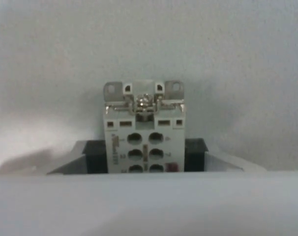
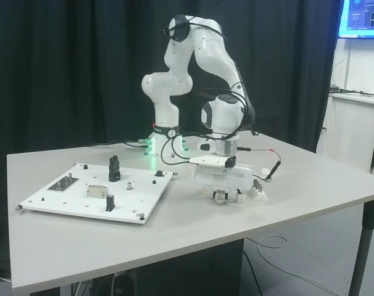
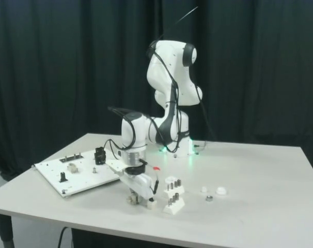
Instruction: Pick waterproof.
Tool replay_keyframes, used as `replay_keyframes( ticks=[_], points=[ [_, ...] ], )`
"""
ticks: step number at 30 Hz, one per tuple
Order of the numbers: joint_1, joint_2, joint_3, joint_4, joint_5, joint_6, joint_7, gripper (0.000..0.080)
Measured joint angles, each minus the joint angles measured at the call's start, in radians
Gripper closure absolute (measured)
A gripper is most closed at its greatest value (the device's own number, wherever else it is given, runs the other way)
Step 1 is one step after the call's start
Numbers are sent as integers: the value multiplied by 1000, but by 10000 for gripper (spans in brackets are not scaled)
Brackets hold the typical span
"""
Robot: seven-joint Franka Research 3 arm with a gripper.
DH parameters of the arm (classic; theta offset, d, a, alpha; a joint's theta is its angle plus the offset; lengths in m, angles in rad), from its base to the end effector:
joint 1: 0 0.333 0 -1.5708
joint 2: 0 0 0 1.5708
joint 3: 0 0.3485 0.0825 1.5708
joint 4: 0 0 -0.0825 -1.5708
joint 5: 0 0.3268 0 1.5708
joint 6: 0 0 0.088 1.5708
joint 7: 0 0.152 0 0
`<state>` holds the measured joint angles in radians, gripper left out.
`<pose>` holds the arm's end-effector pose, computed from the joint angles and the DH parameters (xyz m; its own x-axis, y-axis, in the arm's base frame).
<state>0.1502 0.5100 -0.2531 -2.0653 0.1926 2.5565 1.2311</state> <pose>0.5716 -0.0530 0.2203 0.1069 -0.9941 0.0170 -0.9943 -0.1069 -0.0004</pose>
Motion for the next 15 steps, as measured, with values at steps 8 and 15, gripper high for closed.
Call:
replay_keyframes(
  ticks=[8,15],
  points=[
    [-1,-3,-5,22,0,-13,-6,489],
    [-4,-10,-12,44,0,-49,-13,489]
  ],
)
